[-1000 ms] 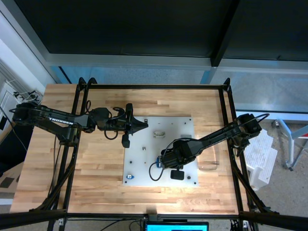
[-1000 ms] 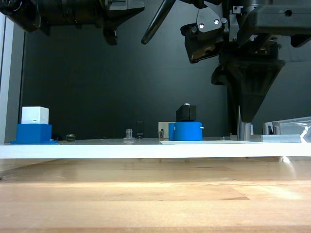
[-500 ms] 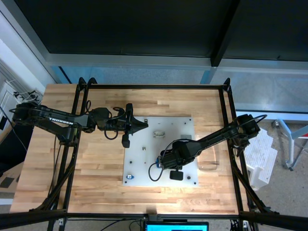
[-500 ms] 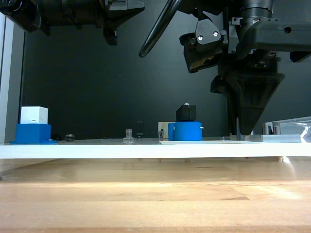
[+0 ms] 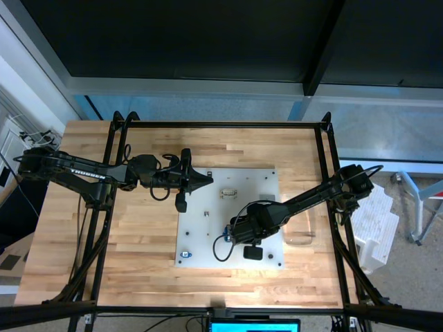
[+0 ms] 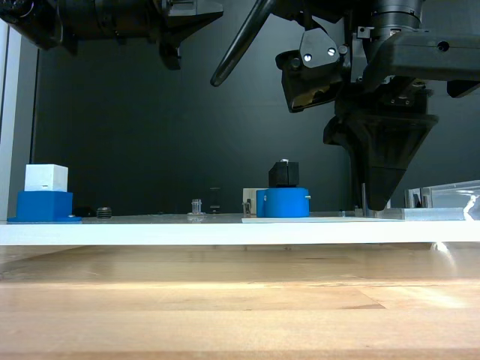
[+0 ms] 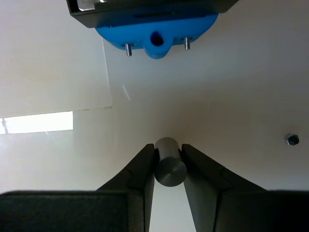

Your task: Pick the 16mm cylinder and install on the taskboard

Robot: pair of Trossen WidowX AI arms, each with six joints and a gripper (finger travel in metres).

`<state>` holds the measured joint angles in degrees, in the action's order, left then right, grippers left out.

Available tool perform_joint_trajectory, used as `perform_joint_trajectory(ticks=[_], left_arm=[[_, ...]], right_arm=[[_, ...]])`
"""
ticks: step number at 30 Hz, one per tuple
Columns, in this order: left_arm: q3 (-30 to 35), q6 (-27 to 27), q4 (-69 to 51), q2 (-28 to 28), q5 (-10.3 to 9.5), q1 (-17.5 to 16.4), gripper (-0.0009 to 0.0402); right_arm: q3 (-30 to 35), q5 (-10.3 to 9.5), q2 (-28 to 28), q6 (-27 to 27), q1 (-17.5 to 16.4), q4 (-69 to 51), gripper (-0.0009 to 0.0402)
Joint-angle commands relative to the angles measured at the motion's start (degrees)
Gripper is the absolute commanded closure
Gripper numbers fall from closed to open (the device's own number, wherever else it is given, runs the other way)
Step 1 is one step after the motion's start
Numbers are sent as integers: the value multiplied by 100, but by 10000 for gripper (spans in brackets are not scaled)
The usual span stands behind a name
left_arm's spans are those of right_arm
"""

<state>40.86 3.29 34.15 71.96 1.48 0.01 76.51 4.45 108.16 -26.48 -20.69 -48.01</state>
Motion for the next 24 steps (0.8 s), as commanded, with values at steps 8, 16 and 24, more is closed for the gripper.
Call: perform_joint_trajectory(ticks=[8, 16, 24], left_arm=[[0, 0, -2, 2, 0, 0, 393], [0, -2, -2, 2, 2, 0, 393], [0, -2, -2, 2, 0, 0, 393]], right_arm=[[13, 92, -142, 15, 4, 24, 199], [-13, 203, -664, 474, 52, -116, 169], [-435, 343, -1609, 876, 396, -42, 170]])
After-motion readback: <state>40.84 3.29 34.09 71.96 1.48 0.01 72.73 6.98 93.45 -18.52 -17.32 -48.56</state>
